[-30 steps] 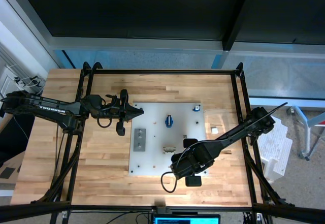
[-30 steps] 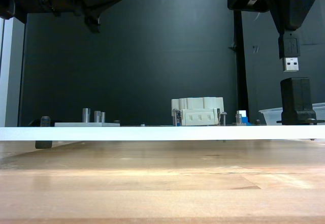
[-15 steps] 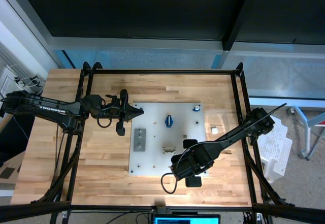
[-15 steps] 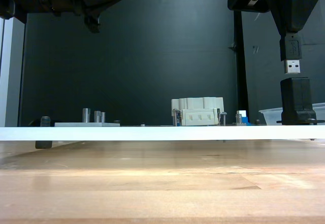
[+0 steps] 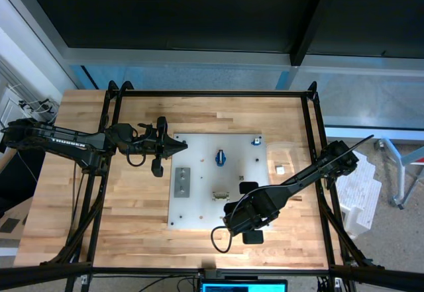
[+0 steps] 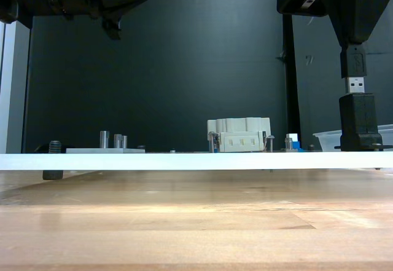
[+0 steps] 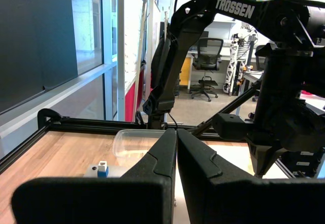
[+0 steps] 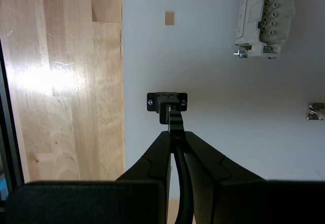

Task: Pick the USB connector and install on taskboard

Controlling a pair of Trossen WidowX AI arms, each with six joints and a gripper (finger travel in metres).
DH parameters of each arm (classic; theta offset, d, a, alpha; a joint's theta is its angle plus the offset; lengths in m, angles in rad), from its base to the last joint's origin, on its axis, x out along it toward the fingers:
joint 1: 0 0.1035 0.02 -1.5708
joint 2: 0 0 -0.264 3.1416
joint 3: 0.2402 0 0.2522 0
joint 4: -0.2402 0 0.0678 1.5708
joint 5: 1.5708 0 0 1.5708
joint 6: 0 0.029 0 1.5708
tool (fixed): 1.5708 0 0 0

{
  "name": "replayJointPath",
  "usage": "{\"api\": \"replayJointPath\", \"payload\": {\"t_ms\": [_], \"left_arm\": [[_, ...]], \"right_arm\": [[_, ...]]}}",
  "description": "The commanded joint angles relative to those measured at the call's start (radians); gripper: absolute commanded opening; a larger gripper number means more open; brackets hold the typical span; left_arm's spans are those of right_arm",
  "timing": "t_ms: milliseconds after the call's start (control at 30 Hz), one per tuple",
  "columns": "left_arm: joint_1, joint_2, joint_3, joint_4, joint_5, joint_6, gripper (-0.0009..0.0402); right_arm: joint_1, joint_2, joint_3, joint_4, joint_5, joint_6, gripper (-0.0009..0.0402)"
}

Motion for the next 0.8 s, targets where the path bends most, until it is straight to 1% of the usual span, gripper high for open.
{"api": "replayJointPath", "payload": {"t_ms": [33, 800], "left_arm": [[0.0, 0.0, 0.0, 0.0, 0.0, 0.0, 0.0], [0.0, 0.0, 0.0, 0.0, 0.0, 0.0, 0.0]], "right_arm": [[0.001, 0.0, 0.0, 0.005, -0.002, 0.004, 0.0], [0.003, 0.0, -0.004, 0.012, 0.005, -0.014, 0.0]]}}
